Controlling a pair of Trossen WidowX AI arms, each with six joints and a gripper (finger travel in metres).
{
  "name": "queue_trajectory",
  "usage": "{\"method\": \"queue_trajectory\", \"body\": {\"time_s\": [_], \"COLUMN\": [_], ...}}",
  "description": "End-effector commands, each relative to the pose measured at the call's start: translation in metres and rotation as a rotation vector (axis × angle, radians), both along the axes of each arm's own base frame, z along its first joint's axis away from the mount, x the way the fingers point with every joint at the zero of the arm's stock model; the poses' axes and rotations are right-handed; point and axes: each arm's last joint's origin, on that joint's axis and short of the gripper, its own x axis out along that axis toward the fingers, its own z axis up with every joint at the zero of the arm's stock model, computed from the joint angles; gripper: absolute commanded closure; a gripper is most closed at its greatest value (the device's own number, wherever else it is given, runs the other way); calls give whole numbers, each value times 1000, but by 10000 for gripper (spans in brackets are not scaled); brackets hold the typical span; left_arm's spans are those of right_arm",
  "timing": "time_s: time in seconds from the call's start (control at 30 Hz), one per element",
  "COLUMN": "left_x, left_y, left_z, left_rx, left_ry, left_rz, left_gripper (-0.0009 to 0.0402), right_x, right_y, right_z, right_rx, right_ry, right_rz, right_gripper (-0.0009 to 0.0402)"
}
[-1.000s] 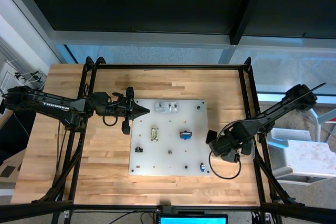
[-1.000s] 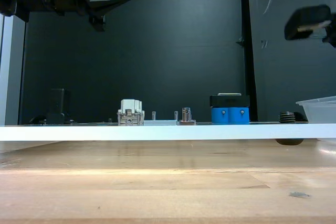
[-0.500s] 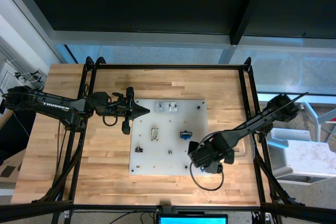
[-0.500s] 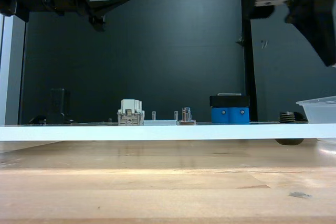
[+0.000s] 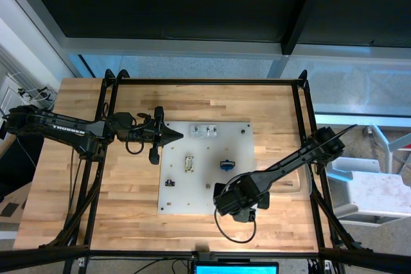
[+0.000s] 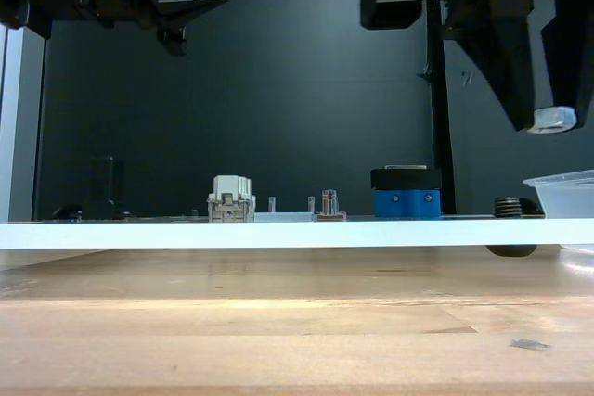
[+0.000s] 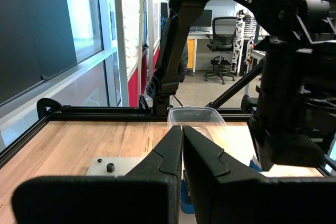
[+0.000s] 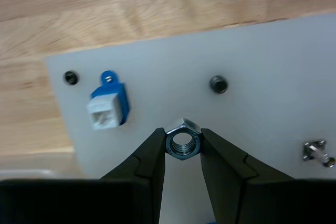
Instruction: Pick the M12 fastener and fasten on the M12 threads
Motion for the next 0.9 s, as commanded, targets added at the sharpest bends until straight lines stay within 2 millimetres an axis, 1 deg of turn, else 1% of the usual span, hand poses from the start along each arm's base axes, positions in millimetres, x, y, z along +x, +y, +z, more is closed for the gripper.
{"method": "queue_trajectory", "body": {"time_s": [0.03, 0.2, 0.57, 0.9], "left_x": [0, 0, 0, 0], "left_y": [0, 0, 0, 0], "left_z": [0, 0, 0, 0], "left_rx": [0, 0, 0, 0], "left_ry": [0, 0, 0, 0], "left_rz": [0, 0, 0, 0], "left_gripper": [393, 393, 393, 393], "right_x": [8, 15, 21, 27], "right_y": [4, 8, 11, 12], "right_z": [-5, -14, -25, -29], "right_rx": [-12, -14, -9, -7], "right_ry": [3, 6, -3, -10], "right_rz": [2, 5, 5, 20], "right_gripper": [393, 393, 393, 393]}}
